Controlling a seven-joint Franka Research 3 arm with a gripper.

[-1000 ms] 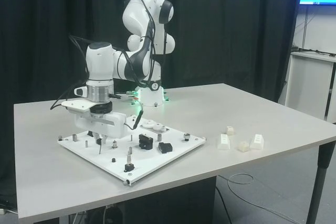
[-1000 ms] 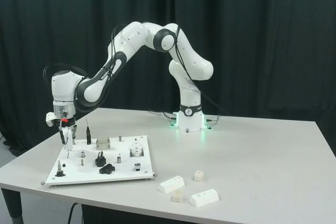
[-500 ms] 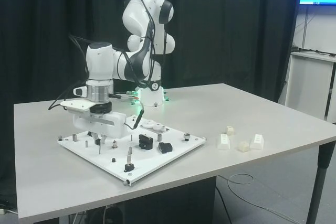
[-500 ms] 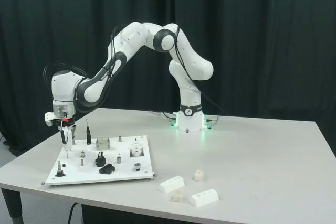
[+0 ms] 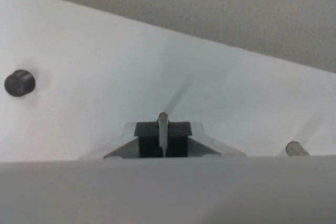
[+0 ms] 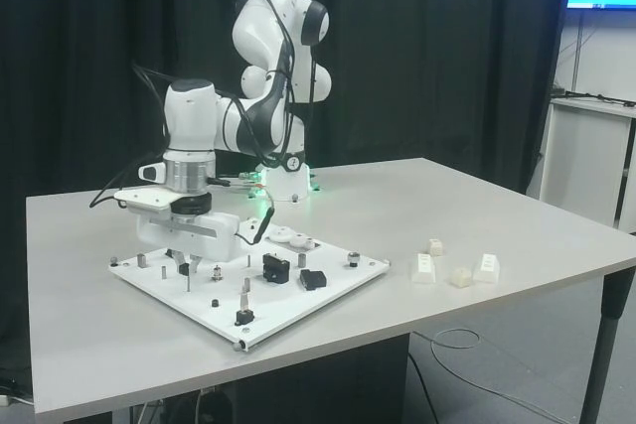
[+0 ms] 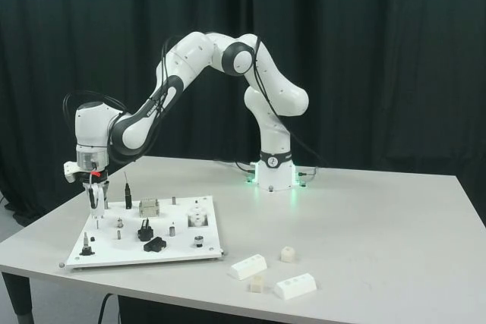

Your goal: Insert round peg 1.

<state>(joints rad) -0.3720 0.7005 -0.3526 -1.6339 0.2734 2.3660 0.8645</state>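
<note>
A thin grey round peg [image 5: 163,124] stands upright between my fingers, with the gripper [image 5: 163,139] shut on it. In the first room view the gripper [image 6: 186,263] hangs over the left part of the white board [image 6: 333,280], and the peg [image 6: 186,279] points down just above the board surface. The second room view shows the same gripper [image 7: 94,196] and peg [image 7: 96,215] over the board's far left area [image 7: 182,252]. Whether the peg tip touches the board cannot be told.
Black fittings [image 6: 276,267] and several short upright pegs [image 6: 245,290] stand on the board. A black round knob [image 5: 19,83] and another grey peg [image 5: 296,149] lie near the gripper. White blocks [image 6: 457,270] sit on the grey table to the right of the board.
The gripper has risen very slightly with the peg still in it. Nothing else has moved.
</note>
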